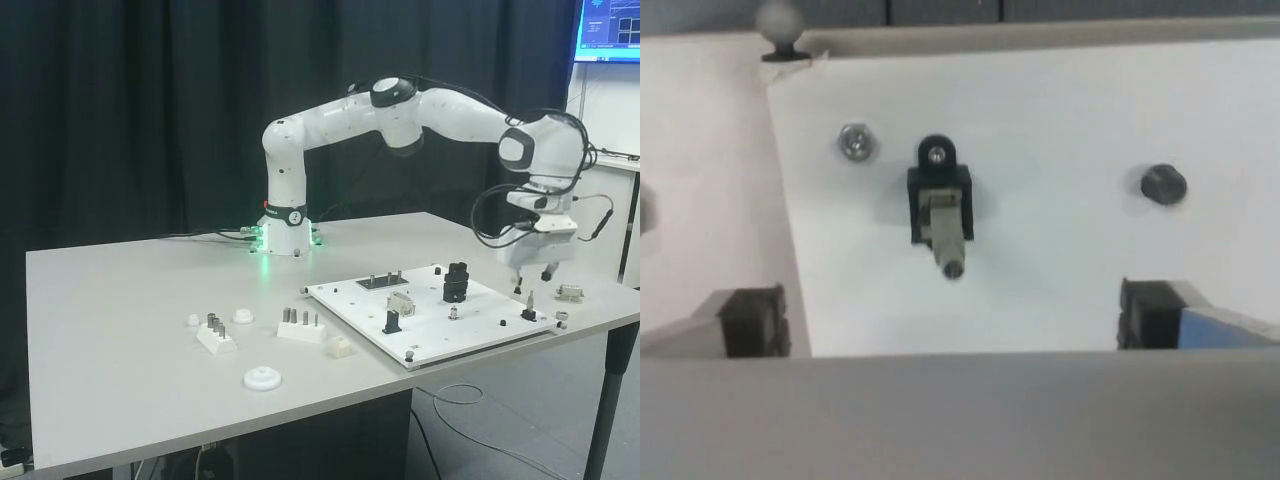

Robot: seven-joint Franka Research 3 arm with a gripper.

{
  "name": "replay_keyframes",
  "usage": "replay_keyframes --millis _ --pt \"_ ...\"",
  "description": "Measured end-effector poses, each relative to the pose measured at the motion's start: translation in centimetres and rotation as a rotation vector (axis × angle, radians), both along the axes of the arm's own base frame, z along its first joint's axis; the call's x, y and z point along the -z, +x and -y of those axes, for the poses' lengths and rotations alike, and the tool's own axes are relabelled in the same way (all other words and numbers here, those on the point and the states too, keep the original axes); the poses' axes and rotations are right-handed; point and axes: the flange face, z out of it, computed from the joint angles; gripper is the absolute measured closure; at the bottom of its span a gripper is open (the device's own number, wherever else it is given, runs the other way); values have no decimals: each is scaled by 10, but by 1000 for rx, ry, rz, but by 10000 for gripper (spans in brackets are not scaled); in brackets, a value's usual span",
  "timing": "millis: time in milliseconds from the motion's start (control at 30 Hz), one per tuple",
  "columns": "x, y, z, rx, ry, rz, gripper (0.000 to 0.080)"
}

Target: Pick USB.

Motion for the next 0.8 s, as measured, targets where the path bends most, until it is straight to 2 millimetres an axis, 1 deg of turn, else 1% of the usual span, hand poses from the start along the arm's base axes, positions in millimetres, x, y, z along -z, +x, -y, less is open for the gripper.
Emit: replay_keyframes --millis 33,200,233,333,633,800 --pt "-3 0 0 0 2 -2 45" --pt "-15 -1 -1 -2 6 -8 45" --pt "-17 -2 -1 -3 5 -10 14" --pt "-20 -2 -3 -5 3 -11 14" --pt "-23 -3 -6 -15 4 -17 3" --pt "-23 -4 -7 -55 7 -29 3"
